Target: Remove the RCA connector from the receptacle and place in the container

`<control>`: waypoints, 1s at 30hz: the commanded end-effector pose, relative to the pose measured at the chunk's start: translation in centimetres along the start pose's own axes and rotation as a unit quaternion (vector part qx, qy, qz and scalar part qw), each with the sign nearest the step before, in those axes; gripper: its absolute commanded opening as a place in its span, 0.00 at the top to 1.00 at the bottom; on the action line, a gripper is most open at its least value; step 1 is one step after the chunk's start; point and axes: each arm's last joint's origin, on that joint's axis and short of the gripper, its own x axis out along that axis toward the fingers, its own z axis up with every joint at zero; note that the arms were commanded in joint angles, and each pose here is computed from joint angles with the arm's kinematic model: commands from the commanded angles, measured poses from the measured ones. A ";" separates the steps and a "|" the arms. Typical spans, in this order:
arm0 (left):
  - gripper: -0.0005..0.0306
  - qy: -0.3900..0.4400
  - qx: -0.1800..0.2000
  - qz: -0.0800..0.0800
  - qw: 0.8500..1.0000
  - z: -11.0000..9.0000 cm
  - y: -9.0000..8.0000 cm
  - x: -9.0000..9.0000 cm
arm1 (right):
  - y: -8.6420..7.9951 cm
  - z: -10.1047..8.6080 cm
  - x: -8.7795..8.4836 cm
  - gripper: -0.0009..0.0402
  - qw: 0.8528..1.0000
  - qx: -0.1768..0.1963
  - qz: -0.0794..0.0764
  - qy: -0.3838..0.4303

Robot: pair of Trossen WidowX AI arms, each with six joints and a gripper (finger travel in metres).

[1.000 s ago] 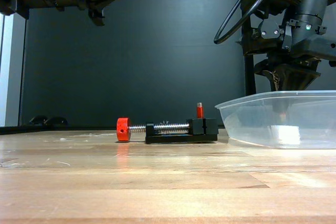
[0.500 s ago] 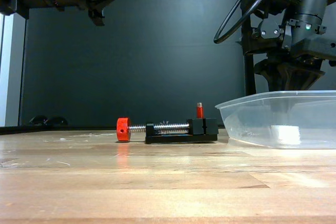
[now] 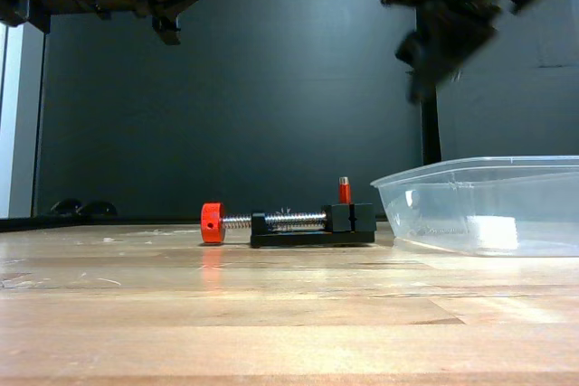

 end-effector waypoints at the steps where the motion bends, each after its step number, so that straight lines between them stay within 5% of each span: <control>1: 0.98 0.000 0.000 0.000 1.000 0.0 0.0 0.0 | -1.1 0.8 -1.4 0.88 0.997 0.006 -0.003 -0.072; 5: 0.98 0.000 0.000 0.000 1.000 0.0 0.0 0.0 | -2.1 1.4 -3.0 0.98 0.990 0.009 0.014 -0.140; 17: 0.98 0.000 0.000 0.000 1.000 0.0 0.0 0.0 | -3.3 3.6 -4.8 0.98 0.951 0.013 -0.001 -0.310; 24: 0.98 0.000 0.000 0.000 1.000 0.0 0.0 0.0 | -3.4 2.6 -4.7 0.98 0.915 0.020 -0.001 -0.404; 30: 0.98 0.000 0.000 0.000 1.000 0.0 0.0 0.0 | -3.3 1.1 -4.2 0.98 0.890 0.015 0.017 -0.455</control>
